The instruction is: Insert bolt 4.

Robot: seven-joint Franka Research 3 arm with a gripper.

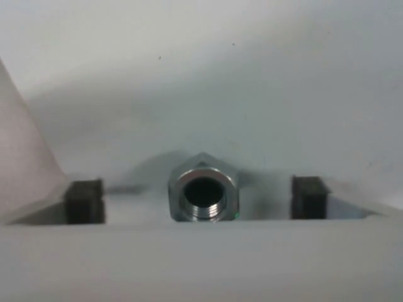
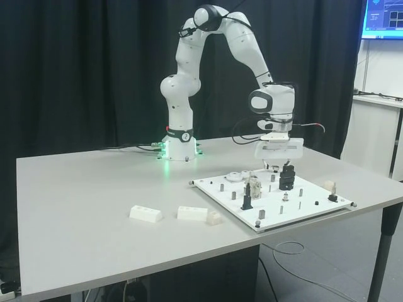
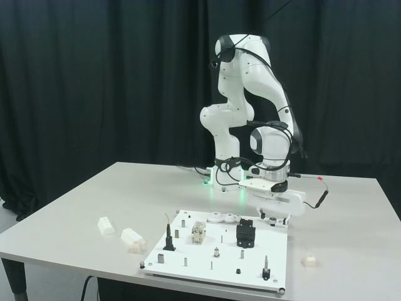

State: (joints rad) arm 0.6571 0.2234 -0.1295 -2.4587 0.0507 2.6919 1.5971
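In the wrist view a grey metal hex piece with a threaded bore stands on the white board. My gripper is open around it. One black fingertip and the other stand well clear of it on either side, touching nothing. From the first room view the gripper hangs low over the far edge of the white board. The second room view shows the gripper above the board at its back right. The hex piece is hidden in both room views.
A black block stands on the board close to the gripper, with a black post and several small pegs. Two white blocks lie on the grey table beside the board. A small white piece lies off the board's other side.
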